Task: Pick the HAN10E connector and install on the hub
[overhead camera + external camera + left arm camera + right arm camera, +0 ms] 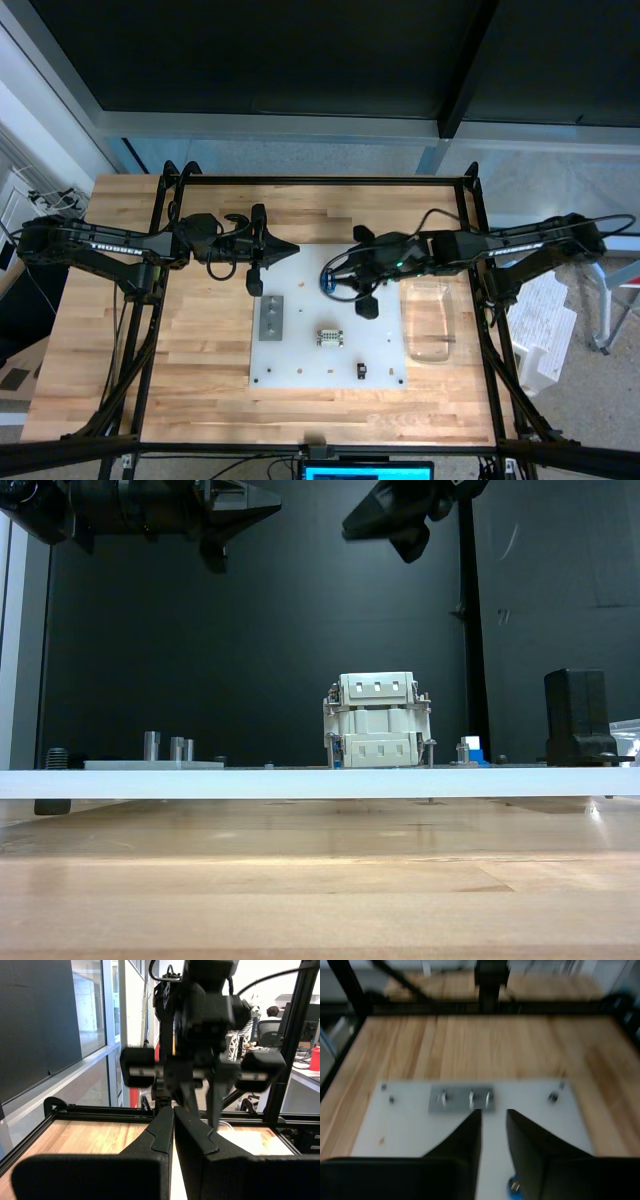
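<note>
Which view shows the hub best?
The low view: the hub stands side-on, the HAN10E connector on top. In the high view the connector mostly covers it; neither wrist view shows it. Left gripper and right gripper hover overhead.

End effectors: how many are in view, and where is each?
2. The left end effector hangs high by the white plate's far-left corner, shut; the right end effector hangs high over the plate's far-right part, open.

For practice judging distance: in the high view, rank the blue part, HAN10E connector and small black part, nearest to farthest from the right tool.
1. Blue part, almost under the right tool.
2. HAN10E connector, stacked on the hub, middle of the white plate.
3. Small black part, at its near edge.
The left tool hangs above the plate's far-left corner.
</note>
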`<state>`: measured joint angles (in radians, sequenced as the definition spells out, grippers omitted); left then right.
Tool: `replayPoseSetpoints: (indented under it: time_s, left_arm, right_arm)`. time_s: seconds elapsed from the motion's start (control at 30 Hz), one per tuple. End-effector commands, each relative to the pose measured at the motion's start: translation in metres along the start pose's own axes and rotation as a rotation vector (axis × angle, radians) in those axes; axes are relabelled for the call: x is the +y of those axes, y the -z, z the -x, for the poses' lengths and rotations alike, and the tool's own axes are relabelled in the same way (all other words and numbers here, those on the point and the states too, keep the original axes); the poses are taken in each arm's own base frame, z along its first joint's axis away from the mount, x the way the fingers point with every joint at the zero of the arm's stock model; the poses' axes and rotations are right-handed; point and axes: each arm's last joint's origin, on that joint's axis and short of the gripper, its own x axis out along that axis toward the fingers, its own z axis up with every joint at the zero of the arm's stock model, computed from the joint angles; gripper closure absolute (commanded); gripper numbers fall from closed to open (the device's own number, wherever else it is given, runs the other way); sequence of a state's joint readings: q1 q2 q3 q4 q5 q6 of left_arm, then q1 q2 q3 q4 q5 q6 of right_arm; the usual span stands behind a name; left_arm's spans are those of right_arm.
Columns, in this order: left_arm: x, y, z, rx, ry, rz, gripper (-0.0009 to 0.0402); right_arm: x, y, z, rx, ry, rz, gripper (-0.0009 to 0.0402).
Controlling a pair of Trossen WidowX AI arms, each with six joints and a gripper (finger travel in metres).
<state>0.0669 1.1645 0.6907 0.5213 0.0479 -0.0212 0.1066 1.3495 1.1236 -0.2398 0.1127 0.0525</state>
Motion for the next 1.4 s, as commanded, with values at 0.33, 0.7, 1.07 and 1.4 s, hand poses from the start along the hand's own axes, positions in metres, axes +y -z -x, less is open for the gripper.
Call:
replayPoseSetpoints:
  time_s: [0.33,0.7,1.07,1.4]
  left_arm:
    - [0.0,0.0,0.0,0.0,0.0,0.0,0.0393]
    - [0.0,0.0,0.0,0.0,0.0,0.0,0.0393]
    - [0.0,0.0,0.0,0.0,0.0,0.0,0.0393]
    - [0.0,0.0,0.0,0.0,0.0,0.0,0.0393]
  right_arm:
    - [-0.026,0.017,0.033,-0.377,0.02,0.031,0.0394]
    - [-0.044,0.044,0.035,-0.482,-0.012,-0.003,0.0393]
    - [-0.044,0.047,0.035,-0.496,-0.027,-0.007,0.0393]
    - [-0.044,0.047,0.035,-0.496,-0.027,-0.007,0.0393]
